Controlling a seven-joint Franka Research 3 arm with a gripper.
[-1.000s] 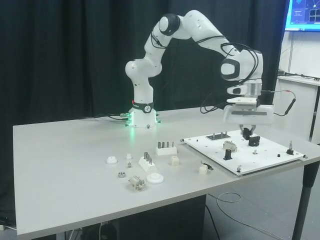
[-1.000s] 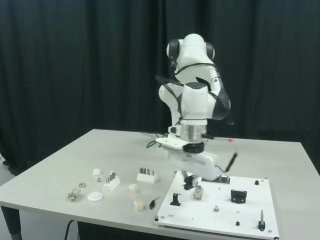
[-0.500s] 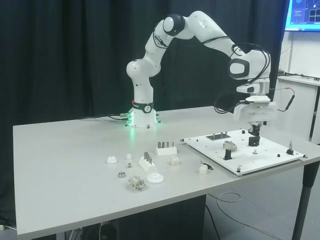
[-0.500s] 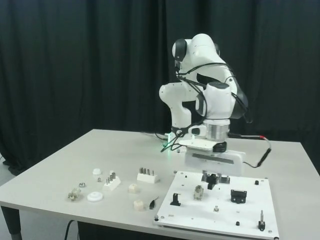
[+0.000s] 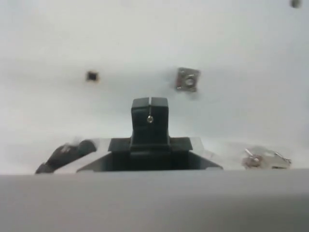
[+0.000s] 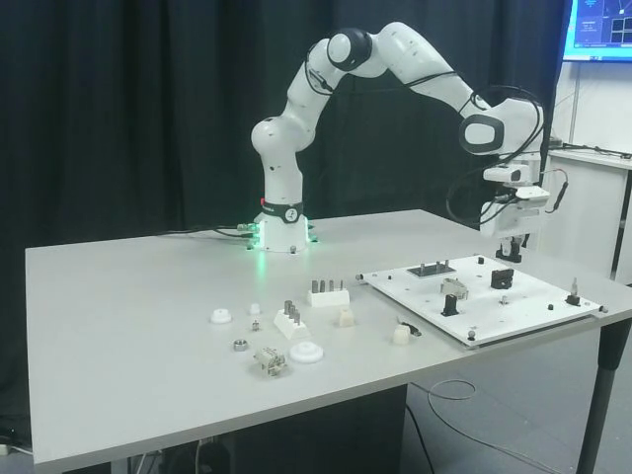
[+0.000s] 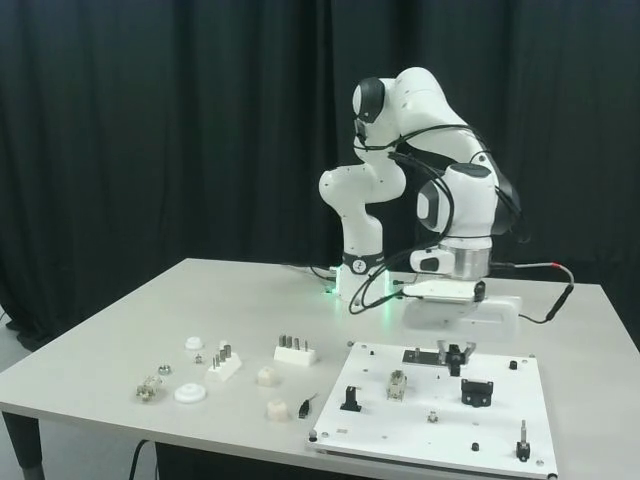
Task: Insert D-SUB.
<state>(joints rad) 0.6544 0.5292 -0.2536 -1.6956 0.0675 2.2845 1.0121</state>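
- The D-SUB connector (image 6: 269,360) looks like a small grey metal shell, wider than tall. As far as I can tell it's lying loose on the grey table (image 6: 128,296), well away from the arm and right beside a flat white disc (image 6: 307,353).
- There's one similar grey metal connector (image 6: 453,288) standing on the white board (image 6: 533,308).
- The gripper (image 6: 511,255) hangs low over the board's far side, near a black block (image 6: 502,279). Honestly can't tell if it's open, closed or carrying anything.
- Count on the table: two white blocks with upright pins (image 6: 291,321) (image 6: 328,293), one disc, one grey nut (image 6: 239,344), plus a few small white bits.
- The wrist view shows one black upright piece (image 5: 149,121) and one small square metal fitting (image 5: 187,79) on the board.
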